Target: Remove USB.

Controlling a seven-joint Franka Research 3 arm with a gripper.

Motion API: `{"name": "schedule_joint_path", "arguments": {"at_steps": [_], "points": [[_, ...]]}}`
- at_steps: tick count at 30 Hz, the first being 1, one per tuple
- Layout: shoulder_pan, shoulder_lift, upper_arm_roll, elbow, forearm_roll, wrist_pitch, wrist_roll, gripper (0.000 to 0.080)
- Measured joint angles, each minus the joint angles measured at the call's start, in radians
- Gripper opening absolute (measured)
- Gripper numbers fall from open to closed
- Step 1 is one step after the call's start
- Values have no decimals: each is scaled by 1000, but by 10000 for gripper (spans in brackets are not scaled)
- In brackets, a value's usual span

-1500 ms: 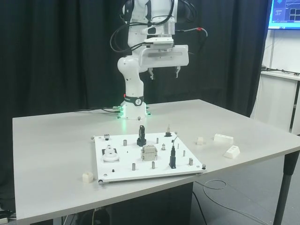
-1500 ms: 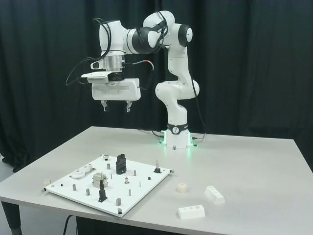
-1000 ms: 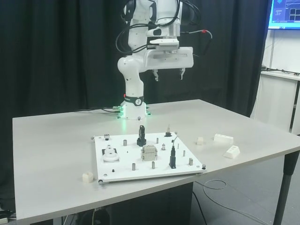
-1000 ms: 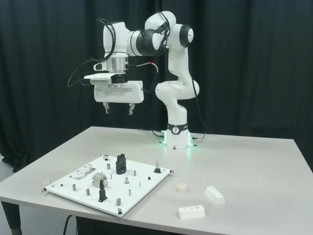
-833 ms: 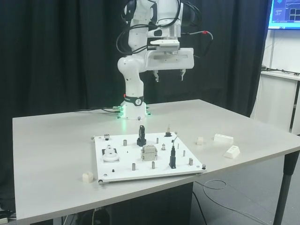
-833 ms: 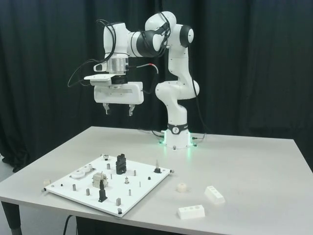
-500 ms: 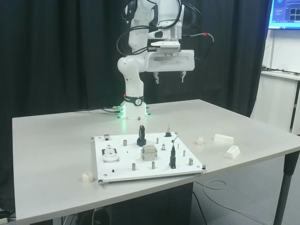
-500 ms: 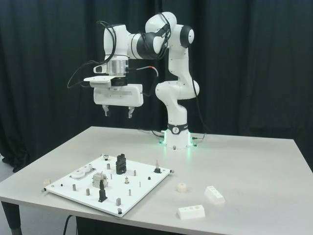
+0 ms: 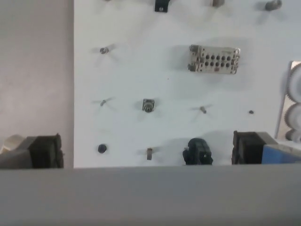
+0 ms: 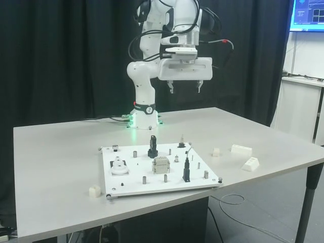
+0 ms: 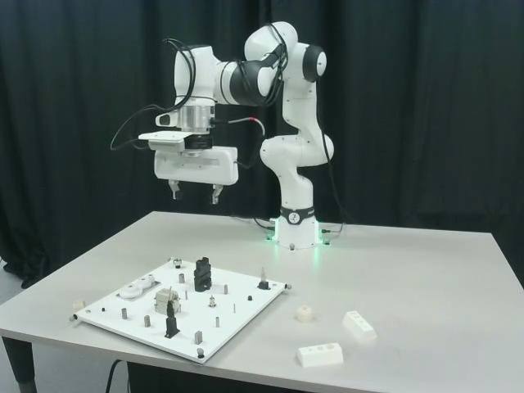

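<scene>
In the wrist view a blurred grey band of the hand's own body (image 9: 150, 195) hides everything beneath it and cuts across the lower part of the black plug-like part (image 9: 197, 151) on the white square board (image 9: 141, 70). The white toothed gears (image 9: 295, 101) run off that picture's edge, as do a black part (image 9: 161, 4) and two small grey pegs along another edge. In both room views the small fittings on the board (image 10: 159, 169) are too small to say which one is the USB, and the grey surface (image 10: 50, 152) is cut off at the first room view's edge.
</scene>
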Motion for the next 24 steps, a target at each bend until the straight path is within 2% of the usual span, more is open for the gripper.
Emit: {"name": "schedule_joint_path", "arguments": {"at_steps": [7, 12, 18, 24], "points": [[-3, 38, 0, 33, 2, 39, 0, 800], [-12, 74, 0, 62, 20, 65, -2, 800], [-38, 130, 0, 107, 63, 70, -8, 800], [-70, 197, 2, 158, 134, 70, -54, 800]]}}
